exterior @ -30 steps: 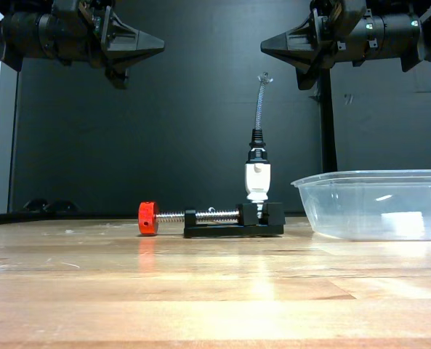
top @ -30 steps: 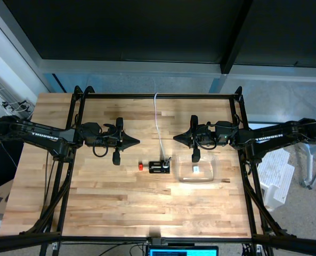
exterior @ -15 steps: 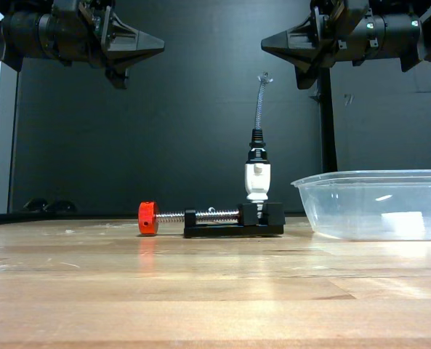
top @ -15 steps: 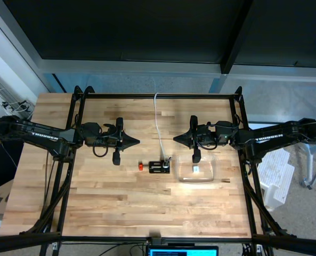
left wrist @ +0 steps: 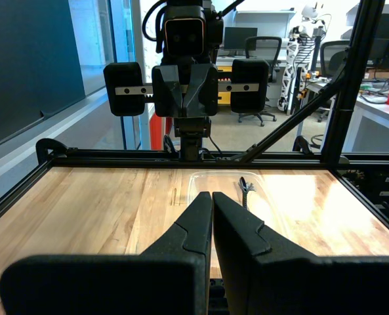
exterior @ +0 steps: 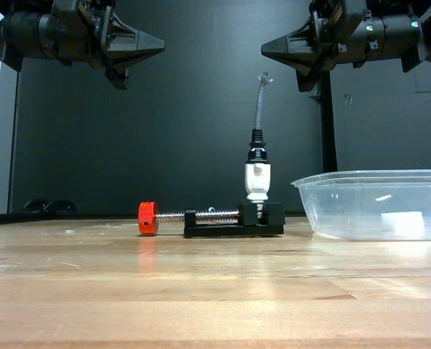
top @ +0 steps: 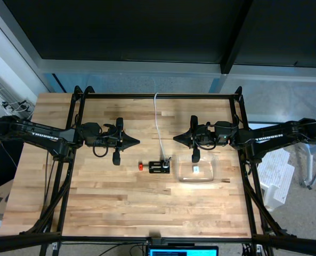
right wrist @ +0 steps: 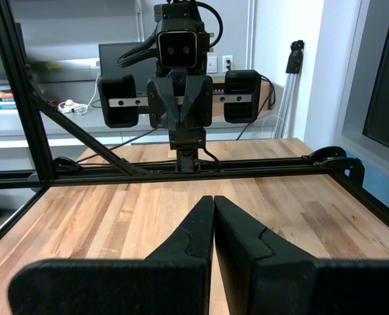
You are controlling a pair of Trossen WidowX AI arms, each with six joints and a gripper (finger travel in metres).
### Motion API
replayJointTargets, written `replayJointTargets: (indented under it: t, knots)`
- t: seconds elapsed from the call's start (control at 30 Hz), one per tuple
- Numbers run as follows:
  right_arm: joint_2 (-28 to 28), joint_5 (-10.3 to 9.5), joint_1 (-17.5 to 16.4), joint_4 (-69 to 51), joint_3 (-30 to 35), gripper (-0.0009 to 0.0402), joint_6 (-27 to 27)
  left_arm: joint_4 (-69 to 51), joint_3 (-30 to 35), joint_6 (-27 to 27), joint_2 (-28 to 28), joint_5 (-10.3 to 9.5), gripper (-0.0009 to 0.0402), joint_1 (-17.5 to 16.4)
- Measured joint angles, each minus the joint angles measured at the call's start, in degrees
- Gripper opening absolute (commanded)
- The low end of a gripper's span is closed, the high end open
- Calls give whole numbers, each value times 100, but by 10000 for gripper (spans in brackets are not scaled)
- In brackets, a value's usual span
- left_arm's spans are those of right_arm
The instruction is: Remove the power plug from the receptacle and place in the container
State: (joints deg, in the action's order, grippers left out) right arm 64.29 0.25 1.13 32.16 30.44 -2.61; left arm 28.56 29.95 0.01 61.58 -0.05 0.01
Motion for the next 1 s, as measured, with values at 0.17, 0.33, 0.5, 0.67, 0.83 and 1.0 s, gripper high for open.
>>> replayJointTargets:
  t: [0.17, 0.33, 0.5, 0.67, 0.83, 1.0]
  knots:
    - [-2, -269, -13, -514, 155, 0, -59, 0, 0, 0, 0, 2, 0, 0]
    - [20, -289, -138, -1788, 658, 0, -90, 0, 0, 2, 2, 2, 0, 0]
    - [20, -192, -319, -3088, 1217, 0, -153, 0, 0, 0, 0, 2, 0, 0]
    - [63, -26, -461, -4214, 1703, 0, -295, 0, -2, 0, 0, 2, 0, 0]
    - [413, 127, -625, -5222, 2232, 3, -358, 0, 0, 2, 0, 0, 0, 0]
    - [1001, 186, -765, -5932, 2765, 45, -527, 0, 0, 2, 2, 0, 0, 0]
